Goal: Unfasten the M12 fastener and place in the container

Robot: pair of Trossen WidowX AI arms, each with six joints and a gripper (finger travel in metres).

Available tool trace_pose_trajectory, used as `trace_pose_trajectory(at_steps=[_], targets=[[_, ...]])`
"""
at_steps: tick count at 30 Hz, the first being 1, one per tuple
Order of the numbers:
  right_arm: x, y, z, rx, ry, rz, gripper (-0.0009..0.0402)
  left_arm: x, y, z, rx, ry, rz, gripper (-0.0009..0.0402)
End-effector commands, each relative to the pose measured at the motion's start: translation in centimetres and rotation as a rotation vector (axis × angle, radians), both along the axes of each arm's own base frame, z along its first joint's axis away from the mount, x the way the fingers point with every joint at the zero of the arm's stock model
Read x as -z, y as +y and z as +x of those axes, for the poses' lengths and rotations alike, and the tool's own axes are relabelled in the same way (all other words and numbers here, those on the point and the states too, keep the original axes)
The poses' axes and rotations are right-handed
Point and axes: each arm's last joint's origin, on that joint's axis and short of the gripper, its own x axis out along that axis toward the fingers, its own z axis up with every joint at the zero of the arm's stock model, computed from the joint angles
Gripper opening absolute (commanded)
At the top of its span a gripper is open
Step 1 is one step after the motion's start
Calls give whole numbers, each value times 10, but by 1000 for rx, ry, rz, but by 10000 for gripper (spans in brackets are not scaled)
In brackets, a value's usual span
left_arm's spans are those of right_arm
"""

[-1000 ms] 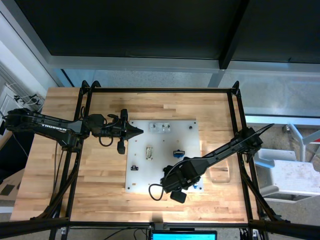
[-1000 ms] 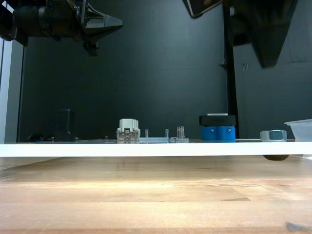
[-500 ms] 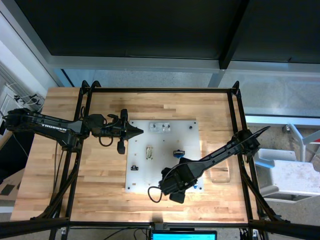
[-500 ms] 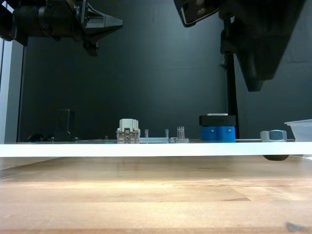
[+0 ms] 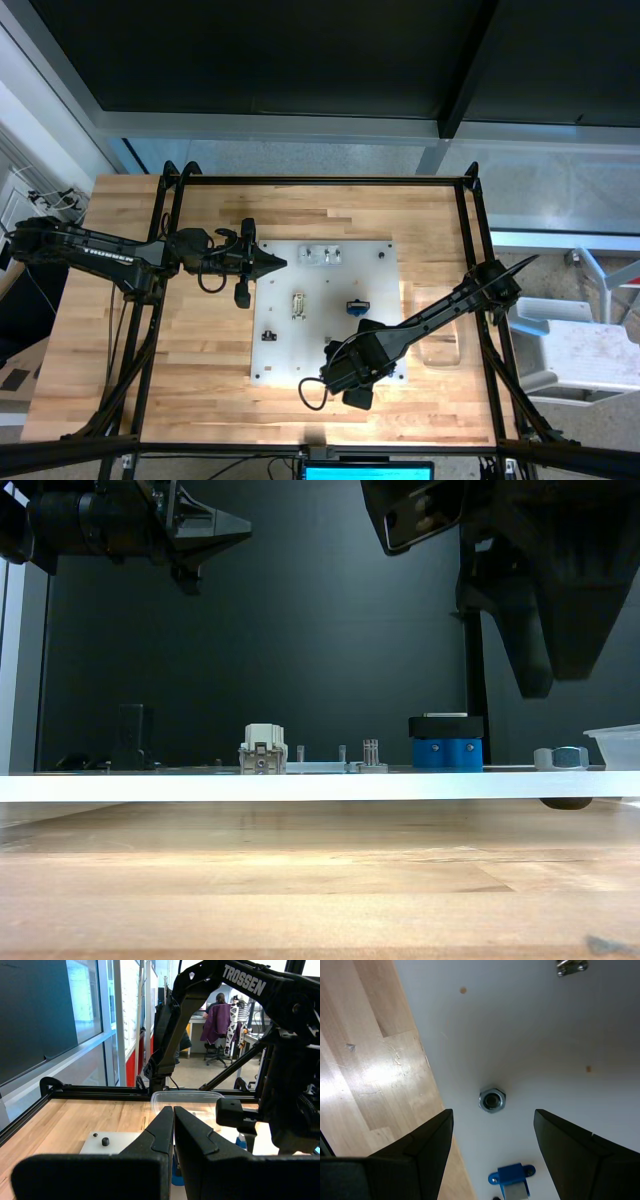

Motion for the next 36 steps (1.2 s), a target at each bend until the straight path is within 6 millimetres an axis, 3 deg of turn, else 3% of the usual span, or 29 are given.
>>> trace_pose_trajectory(at_steps=[1, 36], targets=[[2, -1, -1, -7, 2, -12, 224, 0, 0, 0, 0, 0, 0, 0], [33, -6, -4, -16, 6, 1, 215, 0, 0, 0, 0, 0, 0, 0]])
